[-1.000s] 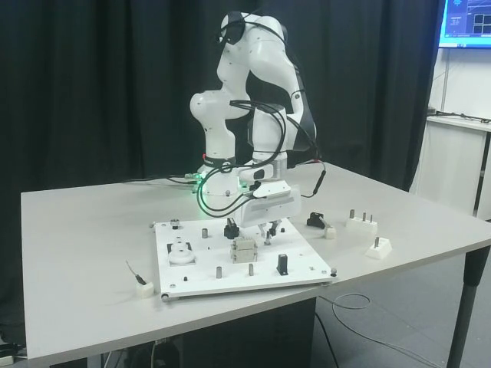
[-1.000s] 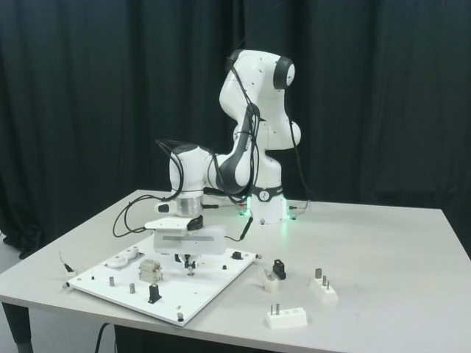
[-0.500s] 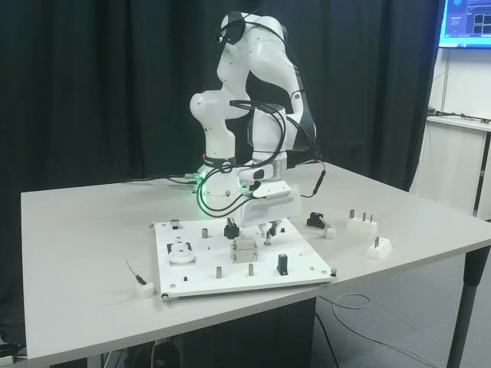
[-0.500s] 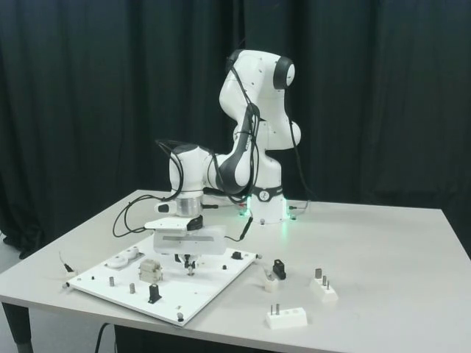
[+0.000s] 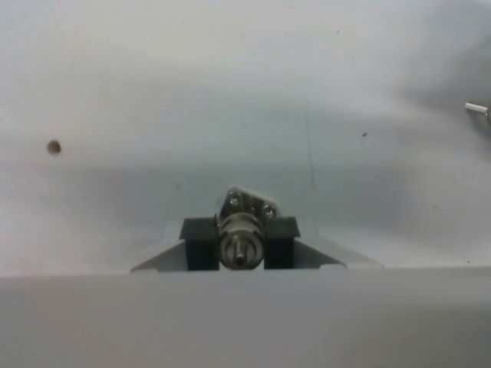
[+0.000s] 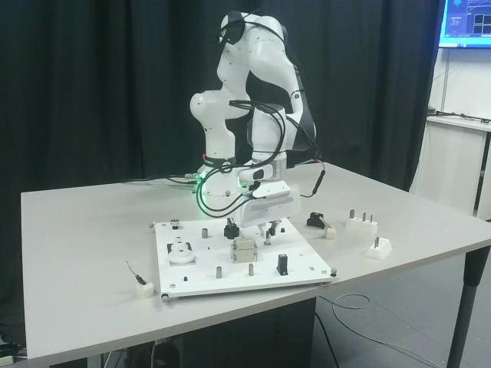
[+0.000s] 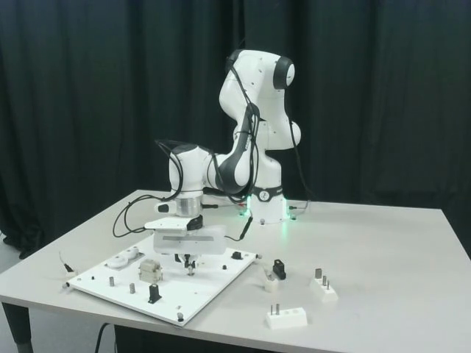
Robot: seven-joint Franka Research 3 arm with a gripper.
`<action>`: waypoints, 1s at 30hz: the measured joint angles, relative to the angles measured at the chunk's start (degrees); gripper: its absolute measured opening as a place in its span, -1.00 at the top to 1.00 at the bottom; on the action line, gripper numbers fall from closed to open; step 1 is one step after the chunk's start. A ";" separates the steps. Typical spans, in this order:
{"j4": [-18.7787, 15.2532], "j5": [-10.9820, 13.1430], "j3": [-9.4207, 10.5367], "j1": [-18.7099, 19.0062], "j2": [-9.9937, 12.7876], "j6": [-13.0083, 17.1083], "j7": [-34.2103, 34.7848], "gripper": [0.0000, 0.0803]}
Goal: Insert BNC.
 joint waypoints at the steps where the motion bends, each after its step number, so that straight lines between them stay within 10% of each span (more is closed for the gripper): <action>1: -0.01 0.00 -0.01 0.00 0.00 -0.03 -0.08 0.70; 30: -0.27 2.23 -0.18 0.00 -0.28 -0.53 -1.13 0.70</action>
